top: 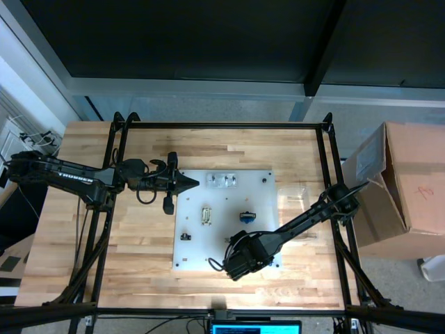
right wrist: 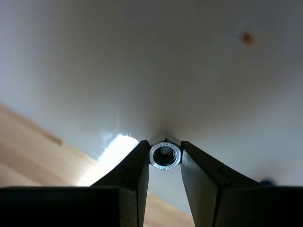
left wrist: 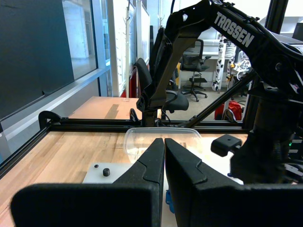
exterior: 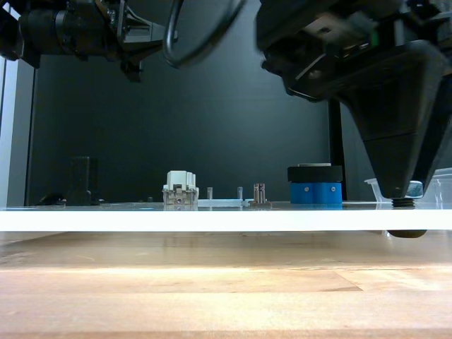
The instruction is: Pick the M12 nut and place it on its threads and fasten
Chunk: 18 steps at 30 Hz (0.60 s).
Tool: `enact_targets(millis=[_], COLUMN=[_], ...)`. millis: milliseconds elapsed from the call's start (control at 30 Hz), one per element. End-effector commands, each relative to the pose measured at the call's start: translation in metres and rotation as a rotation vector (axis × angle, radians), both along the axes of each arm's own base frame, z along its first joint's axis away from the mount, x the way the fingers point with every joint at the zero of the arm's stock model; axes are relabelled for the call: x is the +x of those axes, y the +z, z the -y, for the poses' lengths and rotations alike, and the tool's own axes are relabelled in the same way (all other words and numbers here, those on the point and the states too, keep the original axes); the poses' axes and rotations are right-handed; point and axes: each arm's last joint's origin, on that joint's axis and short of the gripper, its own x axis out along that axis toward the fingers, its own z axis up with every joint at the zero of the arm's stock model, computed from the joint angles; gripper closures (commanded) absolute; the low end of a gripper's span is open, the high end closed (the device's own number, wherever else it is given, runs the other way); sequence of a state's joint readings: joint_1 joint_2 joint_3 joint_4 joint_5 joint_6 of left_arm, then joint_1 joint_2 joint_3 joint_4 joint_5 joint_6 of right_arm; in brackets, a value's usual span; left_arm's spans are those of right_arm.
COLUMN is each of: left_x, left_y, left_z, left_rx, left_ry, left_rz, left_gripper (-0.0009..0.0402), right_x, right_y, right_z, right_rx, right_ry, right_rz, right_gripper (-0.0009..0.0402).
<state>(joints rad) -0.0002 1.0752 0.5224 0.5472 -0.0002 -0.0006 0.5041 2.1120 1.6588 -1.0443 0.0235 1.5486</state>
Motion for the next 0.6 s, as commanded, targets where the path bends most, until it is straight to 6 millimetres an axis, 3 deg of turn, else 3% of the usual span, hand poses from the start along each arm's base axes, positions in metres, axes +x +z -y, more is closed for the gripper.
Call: enact_targets(millis=[33,600], left_x=[0.0,0.0], left_y=[0.0001,0.0002], left_z=[0.0,0.0], left_rx=[0.0,0.0], left_ry=[0.0,0.0], left_rz=[0.0,0.001], left_gripper=[0.0393,0.0393], right_x=[0.0002,0.0004], right_y=[0.0006,0.0006], right_z=[0.0,-0.0012], right_rx=[0.017,0.104], right_ry=[-0.219,-1.242], right_rz=[0.002,-0.011], right_gripper=[0.0381,0.0381])
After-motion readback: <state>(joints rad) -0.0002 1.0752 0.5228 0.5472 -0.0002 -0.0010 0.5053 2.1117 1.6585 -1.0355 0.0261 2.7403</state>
